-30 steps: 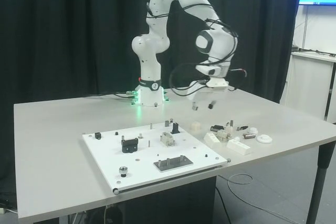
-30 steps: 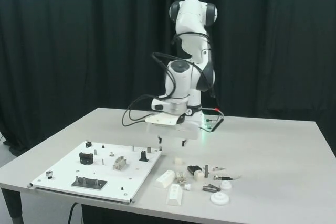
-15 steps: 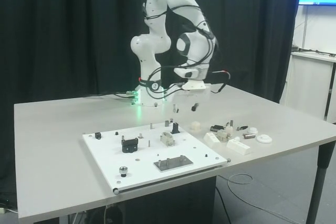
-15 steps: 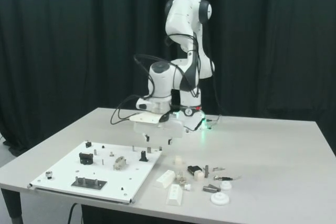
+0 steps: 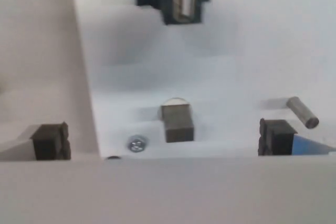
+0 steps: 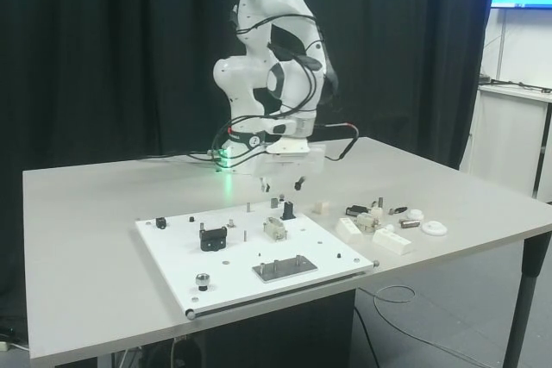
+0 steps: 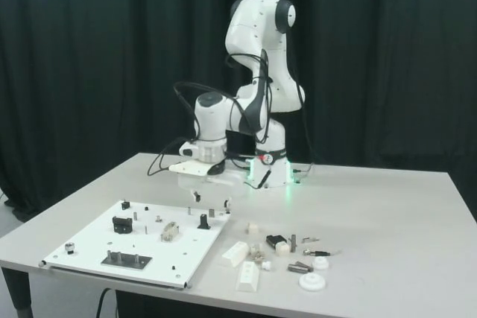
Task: Remove square peg 4.
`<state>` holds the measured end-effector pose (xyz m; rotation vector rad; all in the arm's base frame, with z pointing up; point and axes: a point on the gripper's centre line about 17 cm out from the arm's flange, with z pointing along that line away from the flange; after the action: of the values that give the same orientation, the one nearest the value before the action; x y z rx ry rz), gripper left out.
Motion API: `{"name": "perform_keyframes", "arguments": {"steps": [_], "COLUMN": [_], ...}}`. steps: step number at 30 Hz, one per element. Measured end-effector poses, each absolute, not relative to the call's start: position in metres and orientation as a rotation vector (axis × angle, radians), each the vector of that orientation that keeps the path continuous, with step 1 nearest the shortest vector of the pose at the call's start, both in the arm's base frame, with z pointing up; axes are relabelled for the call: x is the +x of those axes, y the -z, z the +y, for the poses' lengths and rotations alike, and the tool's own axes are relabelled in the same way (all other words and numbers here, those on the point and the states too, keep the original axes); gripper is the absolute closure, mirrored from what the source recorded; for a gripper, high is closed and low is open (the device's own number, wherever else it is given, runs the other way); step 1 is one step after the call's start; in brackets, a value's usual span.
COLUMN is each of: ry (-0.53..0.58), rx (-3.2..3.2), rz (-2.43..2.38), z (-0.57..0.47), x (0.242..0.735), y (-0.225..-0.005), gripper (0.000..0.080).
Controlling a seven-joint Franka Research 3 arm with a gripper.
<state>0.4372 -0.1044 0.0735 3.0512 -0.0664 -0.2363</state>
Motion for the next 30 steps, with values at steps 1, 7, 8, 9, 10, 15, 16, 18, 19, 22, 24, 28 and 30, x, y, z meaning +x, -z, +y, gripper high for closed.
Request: {"name": "perform_keyframes", "arguments": {"steps": [1, 7, 8, 9, 10, 15, 16, 18, 19, 22, 24, 28, 30], "ry": [0.237, 0.241, 0.243, 0.245, 0.246, 0.251, 0.252, 0.251, 0.248, 0.232, 0.219, 0.198, 0.188], "rx": [3.055, 3.102, 3.111, 3.119, 3.128, 3.167, 3.173, 3.182, 3.186, 3.192, 3.195, 3.197, 3.198], "rz": [-0.076, -0.113, -0.112, -0.108, -0.105, -0.13, -0.14, -0.162, -0.176, -0.206, -0.226, -0.26, -0.26], "z": [-0.106, -0.11, -0.11, -0.11, -0.11, -0.108, -0.108, -0.108, -0.108, -0.108, -0.108, -0.108, -0.108], "x": [0.435, 0.425, 0.423, 0.421, 0.42, 0.412, 0.411, 0.409, 0.409, 0.409, 0.41, 0.413, 0.415], "y": [-0.072, -0.065, -0.064, -0.063, -0.062, -0.055, -0.054, -0.052, -0.051, -0.047, -0.044, -0.04, -0.038], "gripper": [0.0003, 0.0003, 0.0003, 0.0003, 0.0003, 0.0003, 0.0003, 0.0003, 0.0003, 0.0003, 0.0003, 0.0003, 0.0003]}}
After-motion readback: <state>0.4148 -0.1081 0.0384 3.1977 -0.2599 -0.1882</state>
